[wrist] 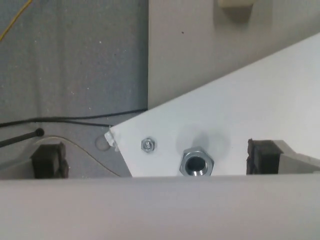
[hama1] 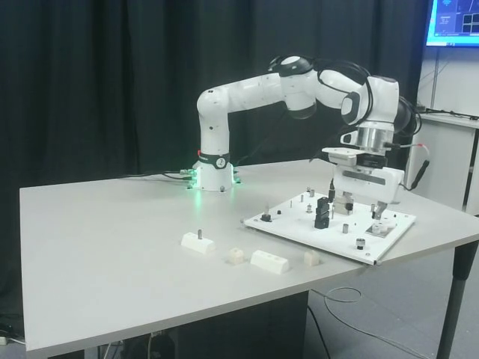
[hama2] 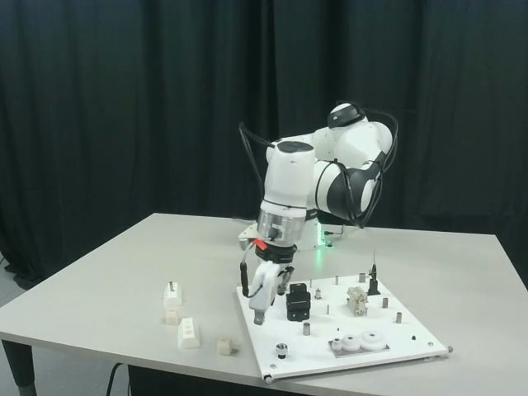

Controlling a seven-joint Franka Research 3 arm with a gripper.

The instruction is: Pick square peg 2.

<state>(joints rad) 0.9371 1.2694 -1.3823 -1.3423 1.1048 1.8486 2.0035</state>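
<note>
Gripper (wrist: 150, 162) over white square board's (wrist: 260, 95) corner | fingers (wrist: 48, 160) wide apart, holding nothing | square peg 2 not identifiable (small pegs stand on board).

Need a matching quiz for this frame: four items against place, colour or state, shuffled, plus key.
Things:
1. gripper
2. metal nut
3. small blocks
4. light at the arm's base

Descriptions:
A. green
B. on the table, off the board
C. open, above the board's edge
D. standing on the board near its corner

Pairs: 1-C, 2-D, 3-B, 4-A
</note>
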